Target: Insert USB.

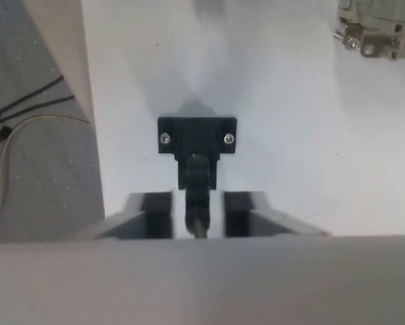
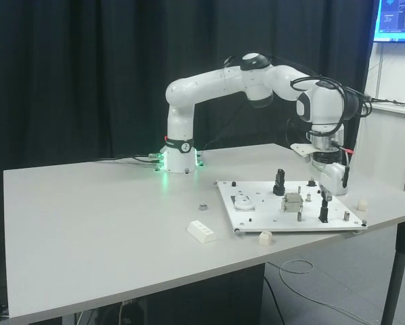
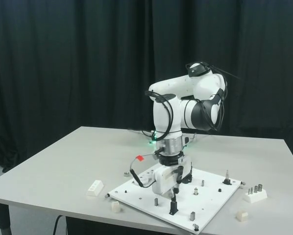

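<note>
1. The gripper (image 1: 198,203) grips the black USB plug (image 1: 197,177) between its fingers.
2. The plug meets the black socket (image 1: 196,135) at frame centre in the wrist view.
3. The socket sits on the white board (image 2: 270,215), lower right in the first room view.

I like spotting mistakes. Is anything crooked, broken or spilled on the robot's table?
Nothing stands out. The USB plug sits straight between the tool fingers, lined up with the black socket block on the white board. A few small white blocks lie loose on the table, nothing spilled.
</note>
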Robot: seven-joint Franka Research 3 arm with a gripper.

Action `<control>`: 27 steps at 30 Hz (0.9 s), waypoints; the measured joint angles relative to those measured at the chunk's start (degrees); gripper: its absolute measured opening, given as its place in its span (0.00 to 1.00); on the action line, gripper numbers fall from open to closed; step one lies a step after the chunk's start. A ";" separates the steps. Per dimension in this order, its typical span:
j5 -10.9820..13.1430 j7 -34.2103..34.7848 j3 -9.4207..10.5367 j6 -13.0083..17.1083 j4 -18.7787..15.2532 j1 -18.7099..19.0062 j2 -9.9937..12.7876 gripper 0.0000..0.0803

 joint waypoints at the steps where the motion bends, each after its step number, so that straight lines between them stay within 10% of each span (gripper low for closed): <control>1: -0.02 0.00 0.04 0.15 -0.01 -0.01 -0.06 0.08; 4: -0.29 0.00 0.06 0.54 -0.09 -0.03 -0.12 0.08; 5: -0.45 0.01 0.05 0.60 -0.10 -0.04 -0.12 0.56; 10: -1.23 0.03 -0.41 0.63 -0.10 -0.05 -0.10 0.56; 11: -1.28 0.03 -0.56 0.63 -0.09 -0.05 -0.08 0.91; 27: -1.84 0.04 -4.17 -2.87 0.60 0.38 0.53 0.99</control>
